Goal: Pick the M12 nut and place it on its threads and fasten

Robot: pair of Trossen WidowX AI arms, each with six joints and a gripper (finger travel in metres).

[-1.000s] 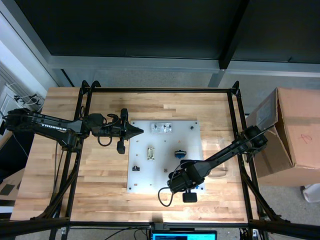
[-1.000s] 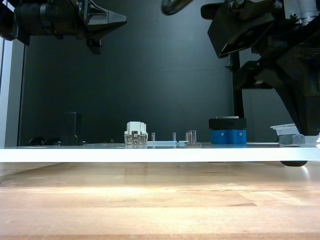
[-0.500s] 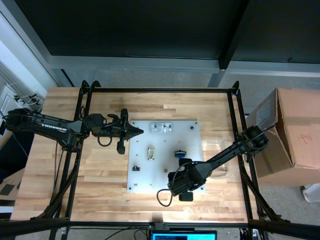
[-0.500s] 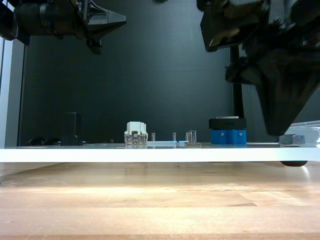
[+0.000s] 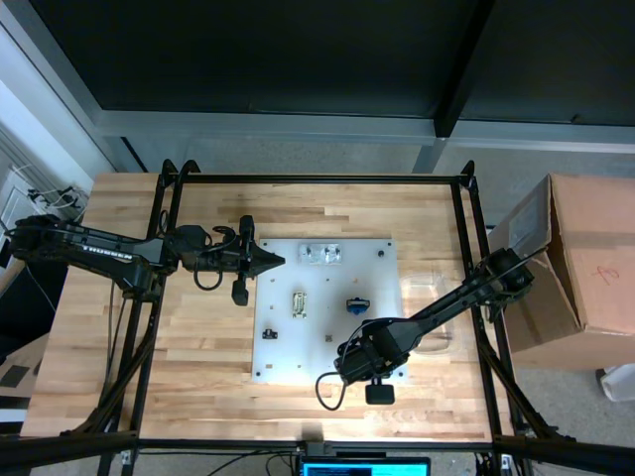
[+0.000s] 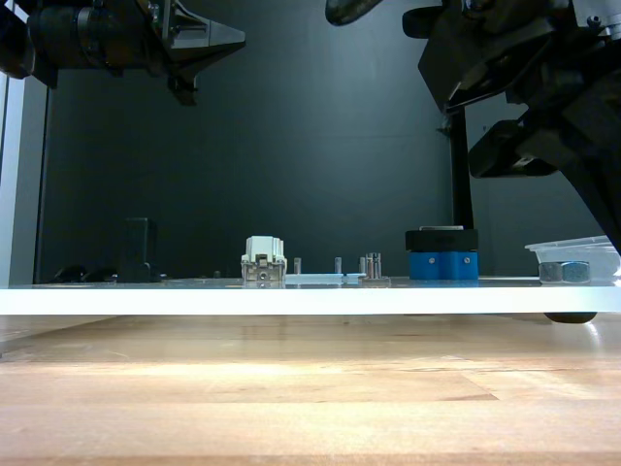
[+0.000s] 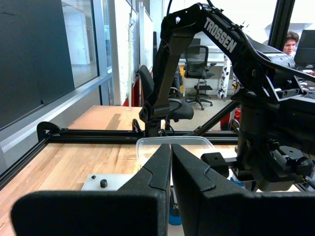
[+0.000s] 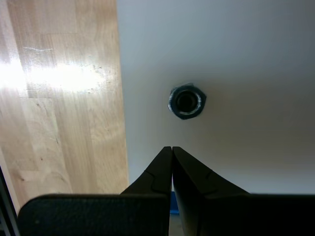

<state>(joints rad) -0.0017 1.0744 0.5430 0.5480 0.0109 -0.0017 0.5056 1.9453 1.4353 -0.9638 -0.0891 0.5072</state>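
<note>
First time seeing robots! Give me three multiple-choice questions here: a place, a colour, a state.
1. The silver nut is: A in a gripper; B on its stud on the white board; C gone from view.
2. The block mid-board is: A red; B blue; C green.
3. The right gripper, over the board's near right, is: A shut, empty; B wide open; C holding the nut.
B: right wrist view shows it ringing the dark stud. B: low view. A: fingers meet, nut apart. Left gripper hangs shut above the board's left edge.

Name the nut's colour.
Silver; right wrist view shows the nut best, beneath the right gripper. Left gripper hovers by board's left edge.
</note>
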